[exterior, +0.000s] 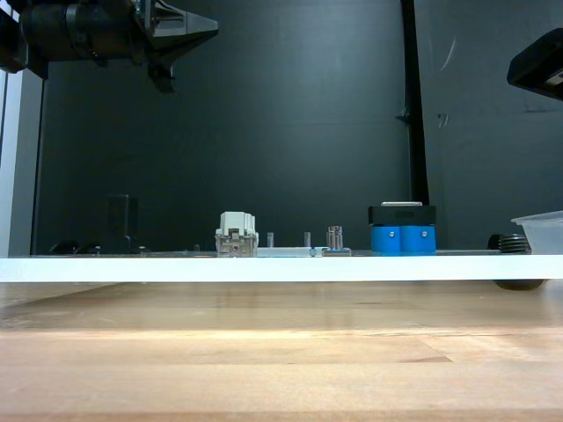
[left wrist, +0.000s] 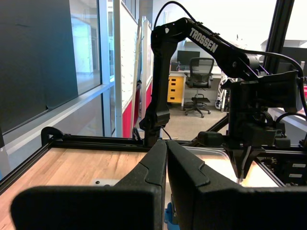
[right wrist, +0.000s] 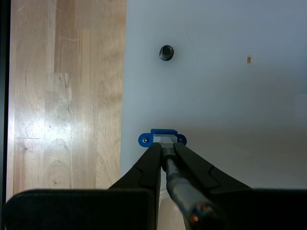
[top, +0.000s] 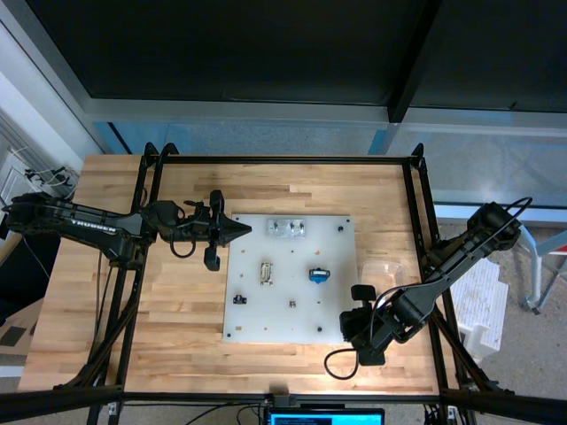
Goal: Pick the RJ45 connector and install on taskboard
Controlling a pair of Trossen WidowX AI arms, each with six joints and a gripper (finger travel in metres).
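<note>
The RJ45 connector is pinched in the right claw, whose two fingers are closed on it from either side. Its grey nose pokes out just beyond the fingertips, directly over a small blue fitting that sits close to one edge of the taskboard.

The piece looks very light and small, probably stiff in the plug body and a little bendy in the short dark tail behind it. Its smooth sides could let it twist or slide between the fingers if it is pushed off-axis. The grip sits on the flanks of the body just behind the nose, which seems the sound place. It leaves the front free to enter a socket and keeps the tail out of the way.

In the high view the right claw hangs over the board's near right corner, pointing straight down, with its arm reaching in from the worktop's right edge. A black knob stands well apart along the same board edge.

The left claw is empty, its fingers pressed together. It is held high and level over the board's far left corner.
</note>
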